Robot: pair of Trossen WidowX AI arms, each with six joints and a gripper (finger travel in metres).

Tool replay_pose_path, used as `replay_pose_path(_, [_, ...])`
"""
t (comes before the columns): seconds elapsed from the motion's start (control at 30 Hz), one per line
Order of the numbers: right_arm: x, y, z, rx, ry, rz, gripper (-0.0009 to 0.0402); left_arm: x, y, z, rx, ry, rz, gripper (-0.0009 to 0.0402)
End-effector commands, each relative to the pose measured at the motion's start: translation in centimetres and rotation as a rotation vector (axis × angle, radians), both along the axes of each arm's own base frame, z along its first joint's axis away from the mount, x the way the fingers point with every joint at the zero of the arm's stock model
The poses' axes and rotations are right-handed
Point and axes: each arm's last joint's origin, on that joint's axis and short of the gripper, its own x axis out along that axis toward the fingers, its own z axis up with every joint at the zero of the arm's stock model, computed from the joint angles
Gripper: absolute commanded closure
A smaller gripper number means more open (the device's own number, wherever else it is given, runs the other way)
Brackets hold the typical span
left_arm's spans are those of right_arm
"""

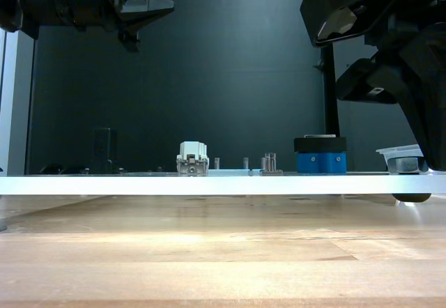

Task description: Unfasten the M12 nut and place it in the container

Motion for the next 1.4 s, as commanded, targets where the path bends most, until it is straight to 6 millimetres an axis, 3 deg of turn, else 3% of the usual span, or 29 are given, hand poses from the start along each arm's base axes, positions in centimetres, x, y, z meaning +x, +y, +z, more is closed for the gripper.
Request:
replay_pose_path(0.03, [0.0,0.0,0.1,-0.002,-0.003,-0.001,0.0393,0.0,0.0,0.0,0.0,0.0,0.0,0.0393])
replay_pose_path(0.53, [-0.1,-0.2,0.0,-0.025,0.004,0.003,0.0393,0.0,0.0,0.0,0.0,0.0,0.0,0.0393])
replay_pose_path(0.67, [-0.6,-1.3,0.7,-0.261,-0.071,-0.153,0.0393,0.0,0.0,0.0,0.0,0.0,0.0,0.0393])
replay_pose_path(0.8, [-0.9,-1.5,1.4,-0.281,-0.059,-0.137,0.0393,0.0,0.0,0.0,0.0,0.0,0.0,0.0393])
replay_pose_path(1.4, [-0.8,-0.4,2.3,0.044,0.016,-0.052,0.0393,0.0,0.0,0.0,0.0,0.0,0.0,0.0393])
